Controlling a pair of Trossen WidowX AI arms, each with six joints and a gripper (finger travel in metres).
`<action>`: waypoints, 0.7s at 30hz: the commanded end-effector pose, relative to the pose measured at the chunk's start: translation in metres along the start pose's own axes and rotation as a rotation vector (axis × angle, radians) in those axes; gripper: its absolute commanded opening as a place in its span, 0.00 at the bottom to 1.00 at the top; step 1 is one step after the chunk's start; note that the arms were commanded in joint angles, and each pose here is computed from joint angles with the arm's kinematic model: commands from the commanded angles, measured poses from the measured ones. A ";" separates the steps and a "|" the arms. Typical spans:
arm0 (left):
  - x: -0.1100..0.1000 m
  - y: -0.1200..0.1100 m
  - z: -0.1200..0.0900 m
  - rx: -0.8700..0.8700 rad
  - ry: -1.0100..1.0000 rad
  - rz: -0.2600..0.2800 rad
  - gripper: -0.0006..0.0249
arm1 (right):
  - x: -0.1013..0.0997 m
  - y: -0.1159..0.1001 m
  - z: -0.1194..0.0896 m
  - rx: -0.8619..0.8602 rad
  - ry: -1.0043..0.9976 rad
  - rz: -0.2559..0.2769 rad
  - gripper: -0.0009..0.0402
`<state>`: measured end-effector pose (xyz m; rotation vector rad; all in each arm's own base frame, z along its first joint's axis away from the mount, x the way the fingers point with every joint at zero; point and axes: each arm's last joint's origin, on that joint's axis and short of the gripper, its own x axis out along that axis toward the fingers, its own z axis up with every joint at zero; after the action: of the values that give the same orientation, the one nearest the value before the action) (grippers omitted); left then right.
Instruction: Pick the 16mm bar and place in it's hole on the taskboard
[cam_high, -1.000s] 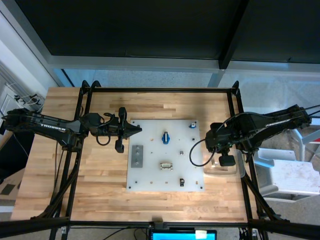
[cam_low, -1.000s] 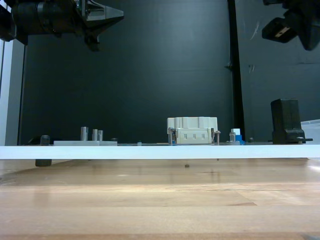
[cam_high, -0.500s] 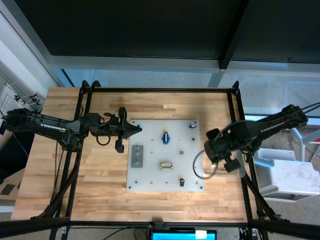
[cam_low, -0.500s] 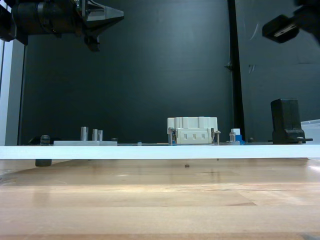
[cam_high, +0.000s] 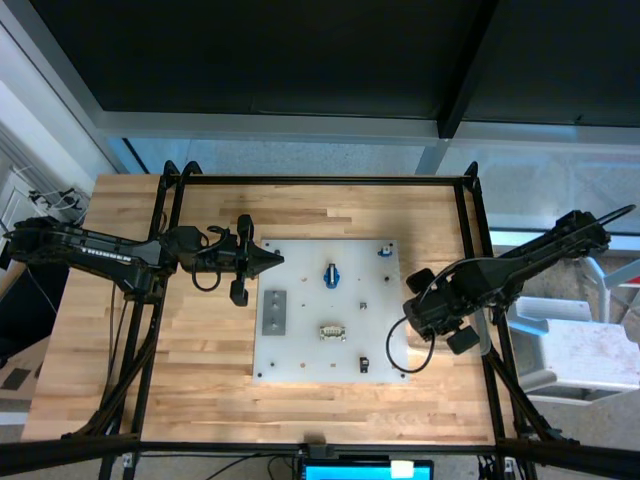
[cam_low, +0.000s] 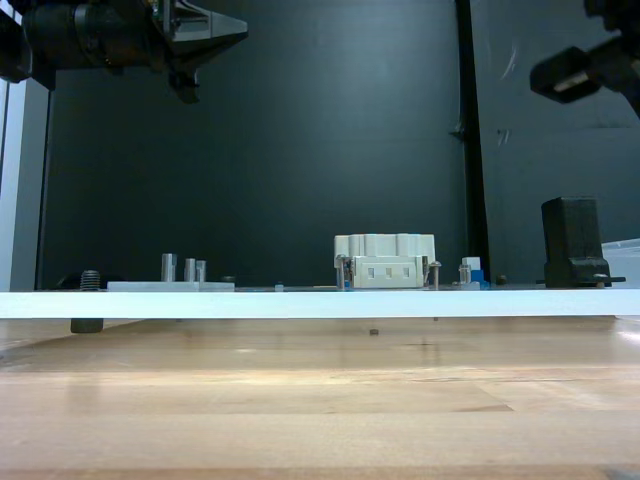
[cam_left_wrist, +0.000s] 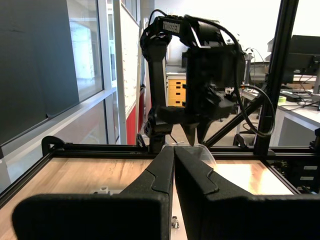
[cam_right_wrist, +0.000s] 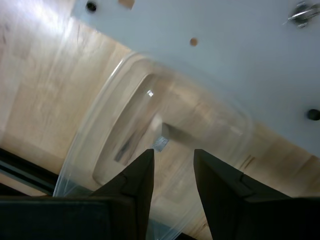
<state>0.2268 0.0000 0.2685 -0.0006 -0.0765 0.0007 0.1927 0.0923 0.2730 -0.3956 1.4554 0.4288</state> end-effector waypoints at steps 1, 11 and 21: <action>0.000 0.000 0.000 0.000 -0.001 0.000 0.02 | 0.008 0.003 -0.001 -0.018 0.010 -0.014 0.33; 0.000 0.000 0.000 0.000 0.000 0.000 0.03 | 0.036 0.007 -0.001 -0.035 -0.022 -0.014 0.45; 0.000 0.000 0.000 0.000 0.000 0.000 0.02 | 0.056 0.009 -0.009 -0.044 0.012 -0.011 0.49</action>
<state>0.2268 0.0000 0.2685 -0.0006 -0.0765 0.0004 0.1851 0.0978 0.2182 -0.4405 1.4520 0.4506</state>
